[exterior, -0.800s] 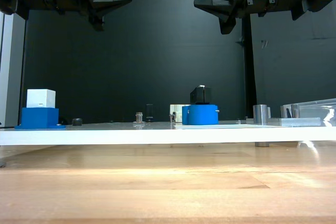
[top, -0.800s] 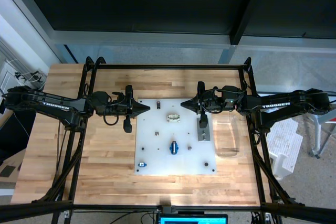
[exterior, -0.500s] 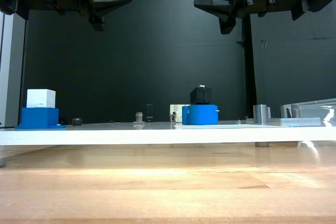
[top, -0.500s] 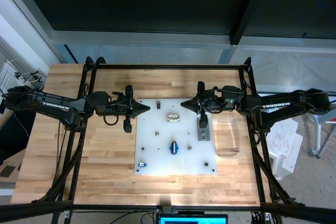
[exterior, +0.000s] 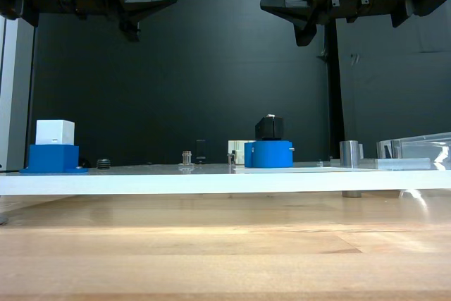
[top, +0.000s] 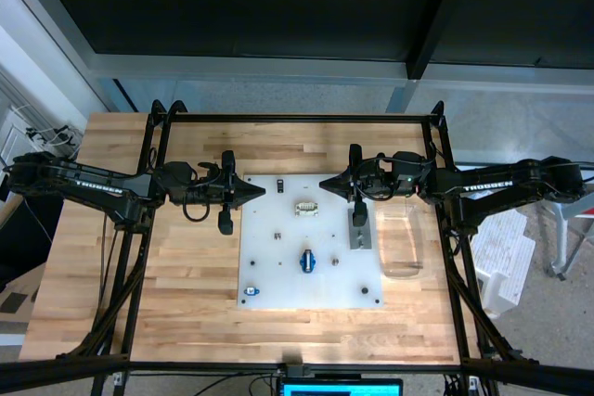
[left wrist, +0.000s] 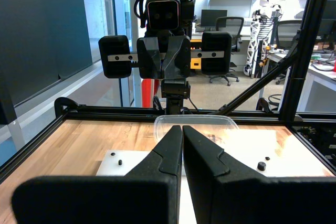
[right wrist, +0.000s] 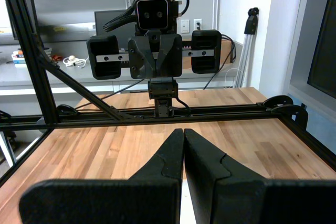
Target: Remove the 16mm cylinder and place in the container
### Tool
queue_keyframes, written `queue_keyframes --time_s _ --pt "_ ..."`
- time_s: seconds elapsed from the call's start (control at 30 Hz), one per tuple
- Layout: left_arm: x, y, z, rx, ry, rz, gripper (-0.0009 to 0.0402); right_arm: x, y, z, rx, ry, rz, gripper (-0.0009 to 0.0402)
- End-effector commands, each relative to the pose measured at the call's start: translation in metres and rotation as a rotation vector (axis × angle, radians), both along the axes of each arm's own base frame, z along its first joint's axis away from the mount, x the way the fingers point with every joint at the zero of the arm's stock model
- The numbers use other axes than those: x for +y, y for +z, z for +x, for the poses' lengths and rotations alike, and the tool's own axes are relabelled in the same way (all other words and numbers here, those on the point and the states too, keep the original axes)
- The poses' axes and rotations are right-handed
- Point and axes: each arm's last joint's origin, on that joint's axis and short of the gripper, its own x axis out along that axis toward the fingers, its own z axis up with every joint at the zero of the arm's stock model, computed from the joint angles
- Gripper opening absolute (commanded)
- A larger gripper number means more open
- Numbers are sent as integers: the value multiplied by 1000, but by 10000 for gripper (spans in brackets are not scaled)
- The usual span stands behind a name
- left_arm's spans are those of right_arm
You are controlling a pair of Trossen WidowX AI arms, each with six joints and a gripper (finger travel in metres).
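The 16mm cylinder (top: 334, 262) is a stubby grey metal peg standing upright in the white task board (top: 278, 275), just right of a blue fixture; in the low view the cylinder (exterior: 349, 153) rises from the board's right part. The container (top: 402, 243), a clear plastic tub, lies on the table against the board's right edge, and its rim (left wrist: 194, 121) shows in the left wrist view. My left gripper (top: 263, 192) hangs shut and empty high over the board's far left edge. My right gripper (top: 322, 185) hangs shut and empty opposite it, far above the cylinder.
On the board stand a blue fixture with a black top (top: 307, 261), a blue base with a white cube (top: 249, 292), a flat grey block (top: 360, 229) and a white connector (top: 305, 207). A black frame (top: 297, 120) rings the wooden table.
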Motion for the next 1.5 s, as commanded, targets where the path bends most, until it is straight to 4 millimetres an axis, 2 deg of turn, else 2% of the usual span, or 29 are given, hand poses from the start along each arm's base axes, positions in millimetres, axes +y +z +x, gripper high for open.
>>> queue_keyframes --time_s 0.03,0.3,0.4,0.63,0.87,1.2,1.5 --pt "0 0 0 0 0 0 0 0 0 0 0 0 1 0" --pt "0 0 0 0 0 0 0 1 0 0 0 7 6 0" --pt "0 0 0 0 0 0 0 2 2 0 12 64 22 0" --pt "0 0 0 0 0 0 0 10 6 4 253 69 40 0" --pt "0 0 0 0 0 0 0 30 15 -1 487 28 8 0" --pt "0 0 0 0 0 0 0 53 23 -9 711 24 40 0" --pt "0 0 0 0 0 0 0 73 15 11 978 42 17 0"
